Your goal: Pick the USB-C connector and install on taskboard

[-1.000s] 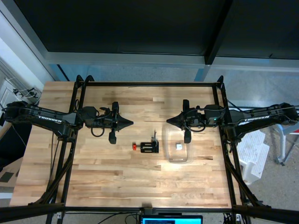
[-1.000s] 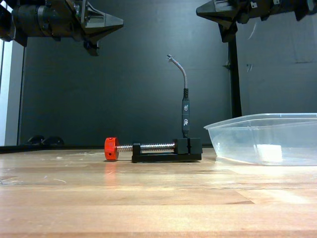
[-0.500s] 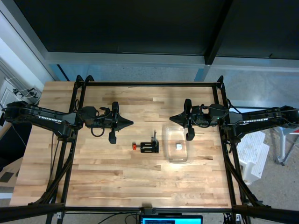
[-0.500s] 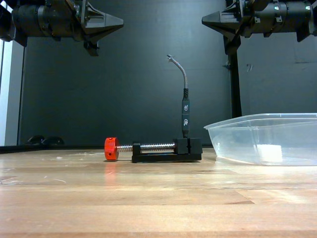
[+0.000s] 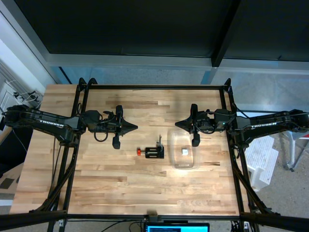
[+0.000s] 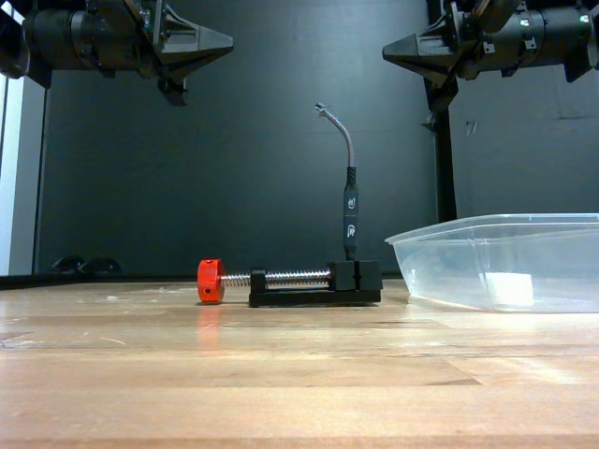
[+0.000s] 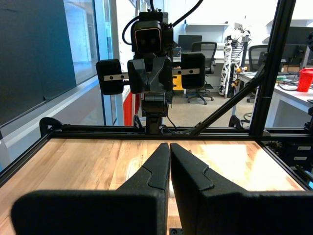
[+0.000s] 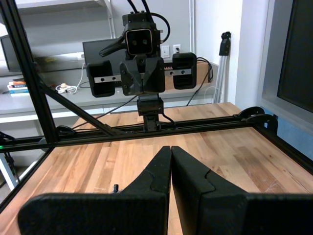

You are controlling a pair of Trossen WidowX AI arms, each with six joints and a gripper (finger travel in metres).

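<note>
I count one black taskboard on the wooden tabletop, one braided USB-C connector upright on it, and one clear tray at 3 o'clock. Left end effector at 10, right end effector at 2, both pressed together.

The table top is made of pale wooden planks, and a black metal frame goes around it. In the high view, a grey floor lies beyond the table in the upper part, under a large dark panel. A lit blue screen shows at the bottom edge. In the low view, a dark backdrop fills the frame behind the table, with one bright strip at the left edge. The left wrist view shows a bright office with office chairs, desks and a red cup. The right wrist view shows a white wall with power outlets and some stacked books.
</note>
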